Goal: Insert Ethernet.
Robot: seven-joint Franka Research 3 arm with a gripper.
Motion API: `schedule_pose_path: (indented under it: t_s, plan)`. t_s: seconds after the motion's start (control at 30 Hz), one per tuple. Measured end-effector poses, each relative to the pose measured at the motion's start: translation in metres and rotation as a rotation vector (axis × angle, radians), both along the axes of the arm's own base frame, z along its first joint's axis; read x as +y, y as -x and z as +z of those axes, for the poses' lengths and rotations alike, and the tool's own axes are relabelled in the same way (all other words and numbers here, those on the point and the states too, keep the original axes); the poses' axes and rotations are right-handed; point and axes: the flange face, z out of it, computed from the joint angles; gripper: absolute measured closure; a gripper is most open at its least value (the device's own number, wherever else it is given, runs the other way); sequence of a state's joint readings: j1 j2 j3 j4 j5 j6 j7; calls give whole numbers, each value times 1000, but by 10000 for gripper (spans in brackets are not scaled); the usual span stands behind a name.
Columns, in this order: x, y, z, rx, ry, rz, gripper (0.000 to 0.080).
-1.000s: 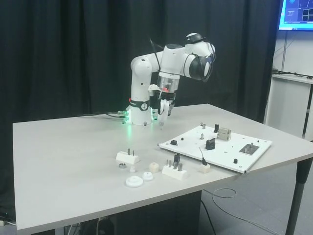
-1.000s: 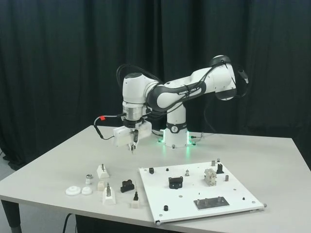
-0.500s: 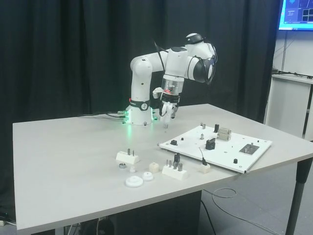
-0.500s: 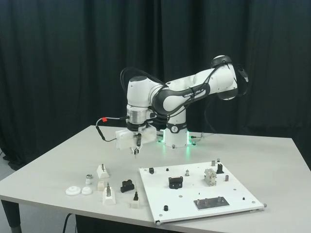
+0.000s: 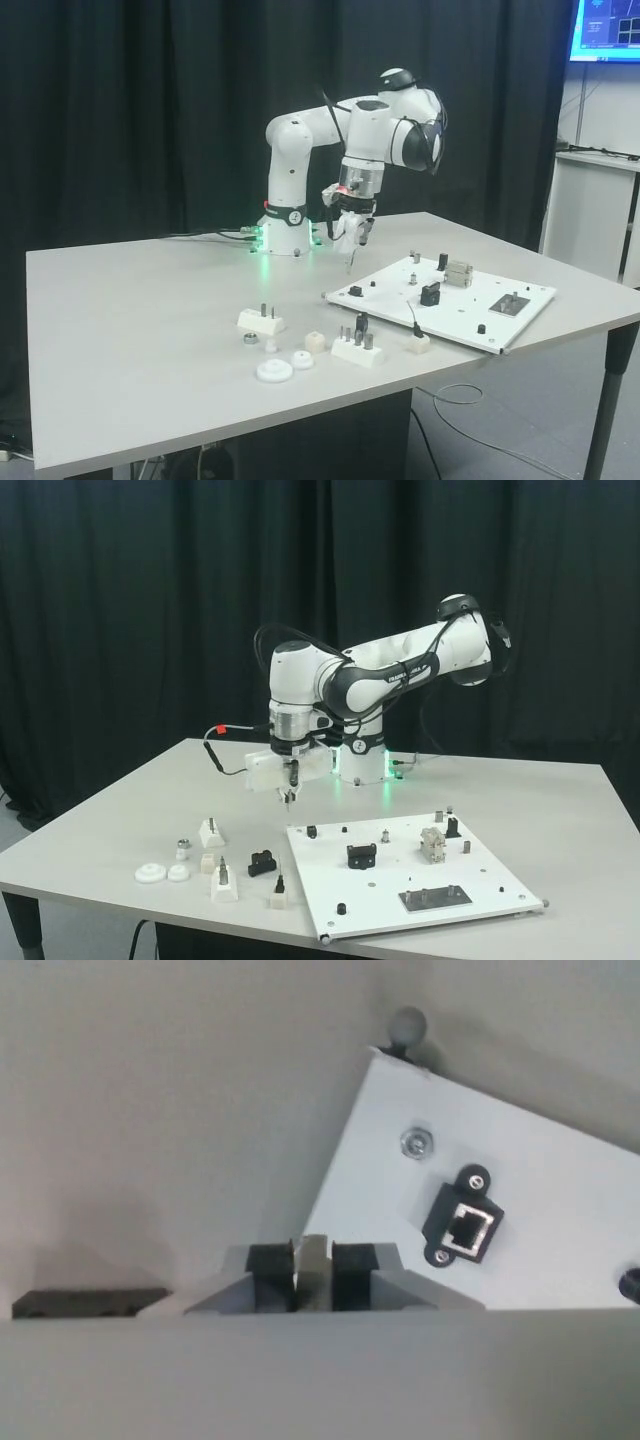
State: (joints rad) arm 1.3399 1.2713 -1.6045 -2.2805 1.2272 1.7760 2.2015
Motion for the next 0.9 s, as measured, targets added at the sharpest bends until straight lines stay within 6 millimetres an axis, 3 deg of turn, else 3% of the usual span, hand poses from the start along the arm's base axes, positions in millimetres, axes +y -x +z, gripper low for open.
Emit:
schedule_pose_path:
  t_s: [0.9]
  plan:
    - [18, 26, -11, -60, -18, -110, 727]
